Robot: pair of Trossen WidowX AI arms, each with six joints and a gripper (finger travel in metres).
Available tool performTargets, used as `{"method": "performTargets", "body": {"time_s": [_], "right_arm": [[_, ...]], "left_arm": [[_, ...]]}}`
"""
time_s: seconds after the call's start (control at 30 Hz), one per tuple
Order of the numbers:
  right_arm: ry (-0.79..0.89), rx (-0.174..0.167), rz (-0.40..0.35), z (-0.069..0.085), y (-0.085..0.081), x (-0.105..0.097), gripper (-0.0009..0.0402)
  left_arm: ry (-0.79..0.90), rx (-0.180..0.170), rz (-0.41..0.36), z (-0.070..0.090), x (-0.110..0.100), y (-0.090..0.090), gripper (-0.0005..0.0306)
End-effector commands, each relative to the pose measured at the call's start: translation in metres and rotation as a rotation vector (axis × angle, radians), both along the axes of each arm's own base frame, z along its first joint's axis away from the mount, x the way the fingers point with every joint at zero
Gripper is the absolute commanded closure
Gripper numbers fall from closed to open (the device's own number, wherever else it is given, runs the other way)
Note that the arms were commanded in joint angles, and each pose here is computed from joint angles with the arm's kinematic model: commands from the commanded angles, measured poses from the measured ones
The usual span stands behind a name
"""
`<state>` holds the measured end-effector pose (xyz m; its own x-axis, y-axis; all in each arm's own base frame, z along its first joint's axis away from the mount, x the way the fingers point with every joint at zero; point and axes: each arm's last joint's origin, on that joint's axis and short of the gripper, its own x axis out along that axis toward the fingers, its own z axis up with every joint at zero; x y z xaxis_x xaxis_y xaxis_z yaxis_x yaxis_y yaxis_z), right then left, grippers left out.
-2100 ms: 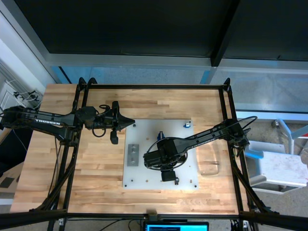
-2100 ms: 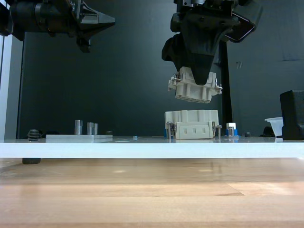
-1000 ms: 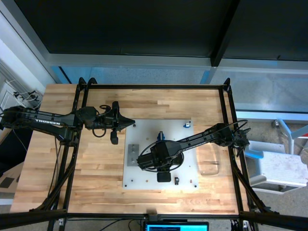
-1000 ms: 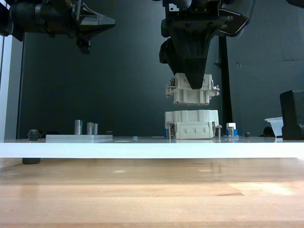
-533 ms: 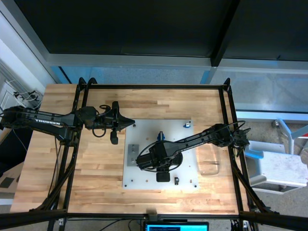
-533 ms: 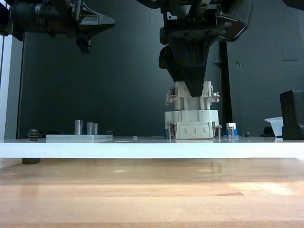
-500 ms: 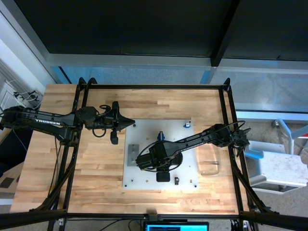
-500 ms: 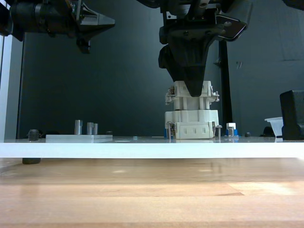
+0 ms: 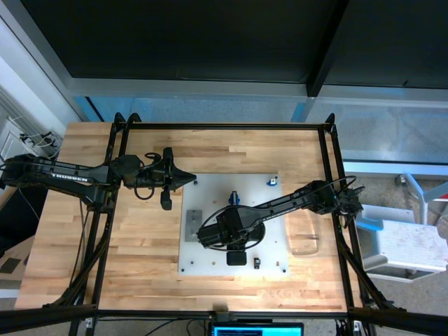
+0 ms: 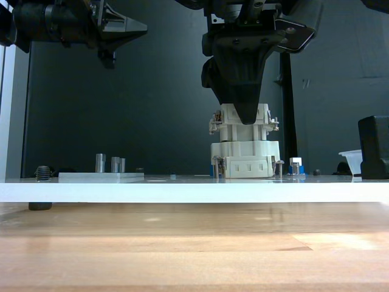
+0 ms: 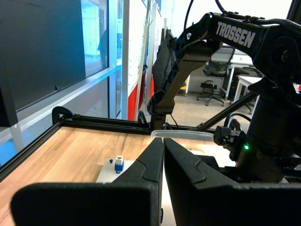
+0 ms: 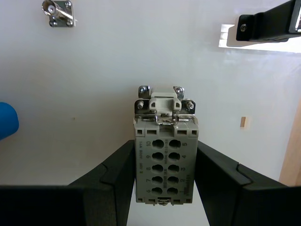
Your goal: Pick the HAN10E connector and install in the HAN10E hub
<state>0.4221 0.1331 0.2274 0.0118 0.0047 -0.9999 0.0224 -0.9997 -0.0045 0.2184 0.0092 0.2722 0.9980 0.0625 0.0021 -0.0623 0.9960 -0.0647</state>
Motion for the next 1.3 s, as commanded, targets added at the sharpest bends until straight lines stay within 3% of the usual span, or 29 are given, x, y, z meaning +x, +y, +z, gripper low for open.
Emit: {"method": "performTargets", "body": {"time_s": [0.03, 0.37, 1.07, 1.3], "right_arm": [[-0.002, 0.000, -0.008, 0.000, 0.000, 0.000, 0.0384], [0.016, -0.004, -0.020, -0.010, 0.001, 0.003, 0.0384], [0.015, -0.015, -0.013, -0.010, 0.003, 0.002, 0.0384], [0.002, -0.011, -0.013, -0.031, 0.004, 0.003, 0.0384]], "left_arm": [[0.000, 0.000, 0.000, 0.000, 0.000, 0.000, 0.0300], [0.000, 0.000, 0.000, 0.000, 0.000, 0.000, 0.0300], [0.004, 0.000, 0.000, 0.000, 0.000, 0.000, 0.0300], [0.004, 0.000, 0.000, 0.000, 0.000, 0.000, 0.0300]]}}
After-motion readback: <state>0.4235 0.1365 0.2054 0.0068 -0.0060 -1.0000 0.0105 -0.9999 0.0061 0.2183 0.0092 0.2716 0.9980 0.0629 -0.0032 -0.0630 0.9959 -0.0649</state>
